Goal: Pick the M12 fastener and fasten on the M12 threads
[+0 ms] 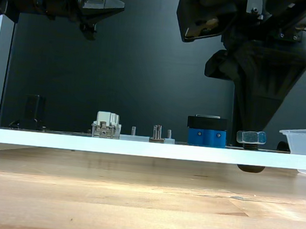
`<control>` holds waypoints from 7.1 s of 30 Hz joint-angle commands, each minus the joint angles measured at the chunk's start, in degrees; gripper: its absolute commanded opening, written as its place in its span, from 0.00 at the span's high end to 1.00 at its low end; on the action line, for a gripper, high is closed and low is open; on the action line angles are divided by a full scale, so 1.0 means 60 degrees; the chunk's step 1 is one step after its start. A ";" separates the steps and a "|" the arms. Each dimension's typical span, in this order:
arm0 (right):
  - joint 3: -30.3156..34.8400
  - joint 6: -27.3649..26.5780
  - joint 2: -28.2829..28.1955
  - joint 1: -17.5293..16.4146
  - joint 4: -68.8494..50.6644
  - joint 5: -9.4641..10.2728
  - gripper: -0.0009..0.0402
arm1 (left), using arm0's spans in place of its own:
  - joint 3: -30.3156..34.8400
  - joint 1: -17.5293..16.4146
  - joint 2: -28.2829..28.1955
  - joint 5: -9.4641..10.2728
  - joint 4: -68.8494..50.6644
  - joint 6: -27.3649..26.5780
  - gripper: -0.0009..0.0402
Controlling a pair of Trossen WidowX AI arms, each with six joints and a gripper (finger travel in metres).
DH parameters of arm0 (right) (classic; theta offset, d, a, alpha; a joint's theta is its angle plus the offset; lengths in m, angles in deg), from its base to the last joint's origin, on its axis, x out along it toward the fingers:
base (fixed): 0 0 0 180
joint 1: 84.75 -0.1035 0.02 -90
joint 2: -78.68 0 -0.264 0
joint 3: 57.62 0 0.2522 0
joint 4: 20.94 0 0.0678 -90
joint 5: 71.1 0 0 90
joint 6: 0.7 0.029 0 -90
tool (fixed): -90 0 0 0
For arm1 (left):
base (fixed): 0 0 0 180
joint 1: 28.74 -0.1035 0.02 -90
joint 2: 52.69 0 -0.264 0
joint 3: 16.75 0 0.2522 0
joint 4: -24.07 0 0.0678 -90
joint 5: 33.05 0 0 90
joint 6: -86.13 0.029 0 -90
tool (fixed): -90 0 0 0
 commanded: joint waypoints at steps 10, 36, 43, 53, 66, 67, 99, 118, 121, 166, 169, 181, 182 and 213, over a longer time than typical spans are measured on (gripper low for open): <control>-0.0222 0.0098 0.0036 -0.0011 0.0495 0.1118 0.98 | 0.0000 0.0000 -0.0004 -0.0004 0.0000 0.0004 0.98; -0.0138 0.0270 0.0164 0.0018 0.0270 0.0211 0.98 | 0.0000 -0.0004 -0.0004 -0.0004 0.0000 0.0004 0.98; -0.0131 0.0317 0.0040 0.0011 0.0430 0.0280 0.98 | 0.0000 0.0000 -0.0004 -0.0004 0.0000 0.0004 0.98; -0.0062 -0.0233 0.0149 0.0011 0.0208 0.2838 0.98 | 0.0000 0.0000 -0.0004 -0.0004 0.0000 0.0004 0.98; -0.0098 0.0586 0.0346 0.0069 0.0095 -0.0047 0.98 | 0.0000 0.0000 -0.0004 -0.0004 0.0000 0.0004 0.98; -0.0120 0.0583 0.0313 0.0069 0.0120 -0.0047 0.98 | 0.0000 0.0000 -0.0004 -0.0004 0.0000 0.0004 0.98; -0.0237 0.0517 0.0113 0.0029 0.0495 0.3104 0.98 | 0.0000 0.0000 -0.0004 -0.0004 0.0000 0.0004 0.98; 0.0044 0.0776 -0.0131 0.0029 0.0444 0.0444 0.98 | 0.0000 0.0000 -0.0004 -0.0004 0.0004 0.0004 0.98; 0.0040 0.0783 -0.0142 0.0029 0.0506 0.0164 0.98 | 0.0000 0.0000 -0.0004 -0.0004 0.0004 0.0004 0.98; 0.0044 0.0492 -0.0248 0.0058 0.0907 0.0382 0.98 | 0.0000 0.0000 -0.0004 -0.0004 0.0004 0.0004 0.98; 0.0044 0.0492 -0.0248 0.0055 0.0889 0.0386 0.98 | 0.0000 -0.0004 -0.0004 -0.0004 0.0004 0.0004 0.98; 0.0047 0.0484 0.0004 0.0055 0.0284 0.2368 0.98 | 0.0000 0.0000 -0.0004 -0.0004 0.0004 0.0004 0.98; 0.0047 0.0484 0.0025 0.0055 0.0248 0.2317 0.98 | 0.0000 0.0000 -0.0004 -0.0004 0.0000 0.0004 0.98; 0.0044 0.0404 -0.0200 0.0055 0.0710 0.2033 0.98 | 0.0000 0.0000 -0.0004 -0.0004 0.0000 0.0004 0.98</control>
